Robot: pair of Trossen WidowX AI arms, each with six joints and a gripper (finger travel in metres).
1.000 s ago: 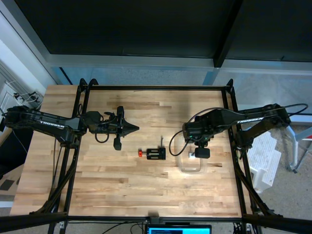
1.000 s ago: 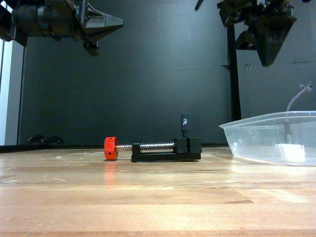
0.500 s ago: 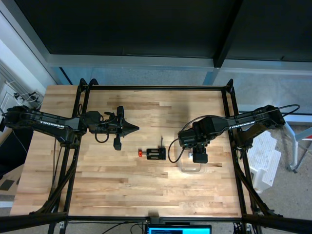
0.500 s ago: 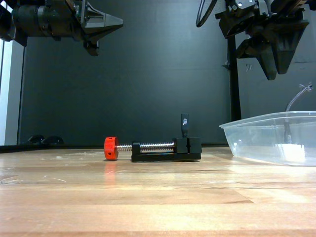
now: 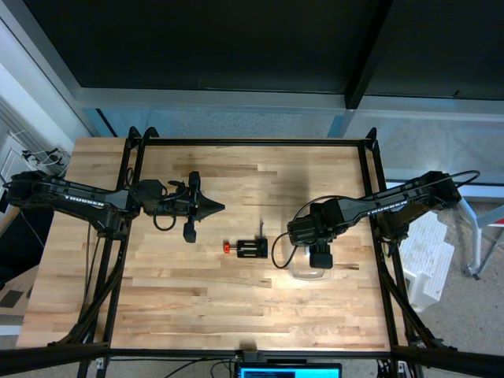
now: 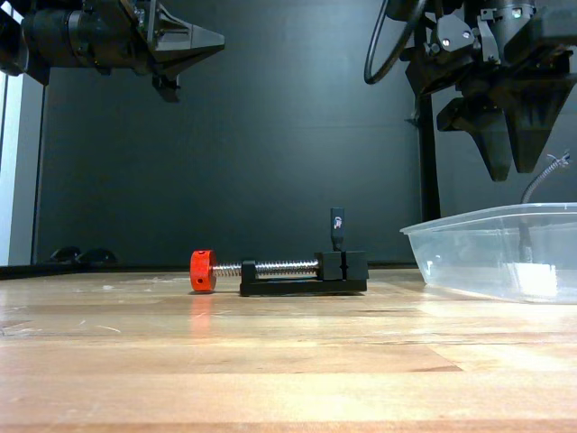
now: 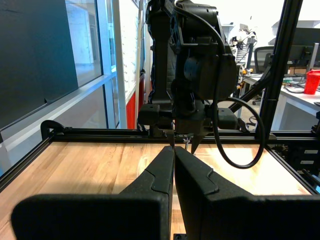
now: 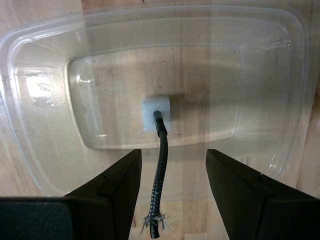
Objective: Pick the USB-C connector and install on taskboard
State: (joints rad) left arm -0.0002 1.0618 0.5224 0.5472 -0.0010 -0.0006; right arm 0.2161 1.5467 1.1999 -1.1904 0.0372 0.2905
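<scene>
The taskboard (image 5: 246,249) is a small black block with a red-orange knob (image 6: 203,270) and an upright dark pin (image 6: 336,227), lying mid-table. In the clear tray (image 8: 45,165) a braided cable (image 8: 160,175) stands up from a small white square piece (image 8: 156,111). The USB-C connector (image 8: 158,118) is the dark stub where the cable enters that piece. My right gripper (image 8: 173,152) hangs open above the tray, one finger on each side of the cable, touching nothing. High over the table's left part, my left gripper (image 5: 219,208) is shut and empty, well away from the taskboard.
The clear tray (image 5: 309,272) stands just right of the taskboard, near the right arm (image 5: 394,197). A black frame rail (image 5: 252,142) borders the table's far edge. The cable's frayed upper end (image 6: 559,161) rises above the tray rim beside the right gripper (image 6: 512,170).
The right gripper has come down and toward the near edge, now lower over the tray. The left arm and the taskboard have not moved.
</scene>
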